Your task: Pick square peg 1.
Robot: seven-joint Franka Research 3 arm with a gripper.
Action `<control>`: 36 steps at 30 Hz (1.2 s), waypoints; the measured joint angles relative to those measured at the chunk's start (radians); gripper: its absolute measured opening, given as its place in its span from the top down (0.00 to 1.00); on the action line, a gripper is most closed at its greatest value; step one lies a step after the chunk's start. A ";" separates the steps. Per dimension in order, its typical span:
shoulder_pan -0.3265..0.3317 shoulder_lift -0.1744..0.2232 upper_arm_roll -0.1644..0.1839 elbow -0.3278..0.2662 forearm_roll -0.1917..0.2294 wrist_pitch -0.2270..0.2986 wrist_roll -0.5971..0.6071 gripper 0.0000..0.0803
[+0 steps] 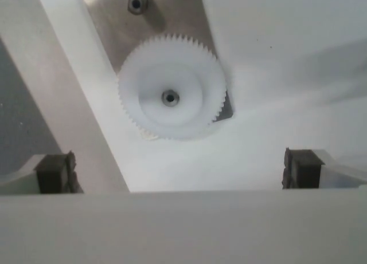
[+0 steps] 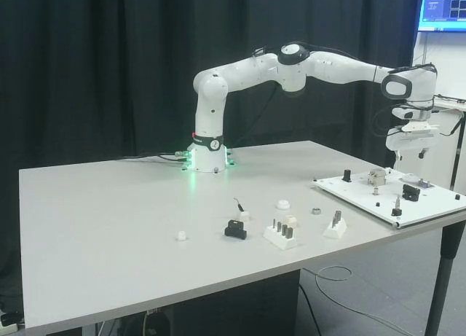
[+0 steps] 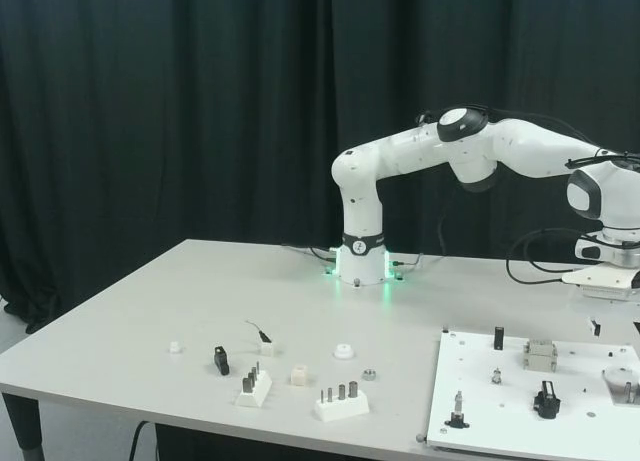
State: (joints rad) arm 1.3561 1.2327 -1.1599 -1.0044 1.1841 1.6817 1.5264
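Two white holders with upright grey pegs stand near the table's front edge: one (image 2: 280,234) (image 3: 254,386) beside a small white block, the other (image 2: 335,225) (image 3: 341,401) nearer the board. I cannot tell which peg is square peg 1. My gripper (image 2: 413,154) (image 3: 615,326) hangs open and empty above the far right end of the white board (image 2: 364,197) (image 3: 500,406), well away from both holders. In the wrist view the gripper (image 1: 178,170) is over a white toothed gear (image 1: 171,86), with both black fingertips (image 1: 54,172) spread wide.
The board carries small black and grey fixtures (image 3: 541,354) and the gear (image 3: 622,377). Loose on the table are a black clip (image 2: 234,230), a white round part (image 2: 282,203), a nut (image 2: 317,210), a small white cap (image 2: 181,235) and a wired part (image 2: 240,208).
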 joint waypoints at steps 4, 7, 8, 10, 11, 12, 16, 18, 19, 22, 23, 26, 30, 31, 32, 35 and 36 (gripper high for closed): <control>0.000 0.000 -0.001 0.000 0.000 0.000 -0.003 0.00; 0.000 0.000 -0.002 0.000 0.000 0.000 -0.004 0.00; 0.000 0.000 -0.002 0.000 0.000 0.000 -0.004 0.00; 0.000 0.000 -0.002 0.000 0.000 0.000 -0.005 0.00; 0.000 0.000 -0.002 0.000 0.000 0.000 -0.006 0.00; 0.000 0.000 -0.002 0.000 0.000 0.000 -0.006 0.00; 0.000 0.000 -0.002 0.000 0.000 0.000 -0.007 0.00; 0.000 0.000 -0.002 0.000 0.000 0.000 -0.008 0.00; 0.000 0.000 -0.002 0.000 0.000 0.001 -0.010 0.00; 0.000 0.000 -0.006 0.000 0.000 0.001 -0.020 0.00; 0.000 0.000 -0.008 0.000 0.000 0.001 -0.026 0.00; 0.000 0.000 -0.017 0.000 0.000 0.001 -0.039 0.00; 0.000 0.000 -0.033 0.000 0.000 0.000 -0.050 0.00; 0.000 0.000 -0.036 0.000 0.000 -0.001 -0.052 0.00; 0.000 0.000 -0.040 0.000 0.000 -0.001 -0.054 0.00; 0.000 0.000 -0.052 0.000 0.000 -0.004 -0.061 0.00; 0.000 0.000 -0.055 0.000 0.000 -0.005 -0.062 0.00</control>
State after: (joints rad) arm 1.3564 1.2324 -1.2150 -1.0044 1.1841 1.6769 1.4643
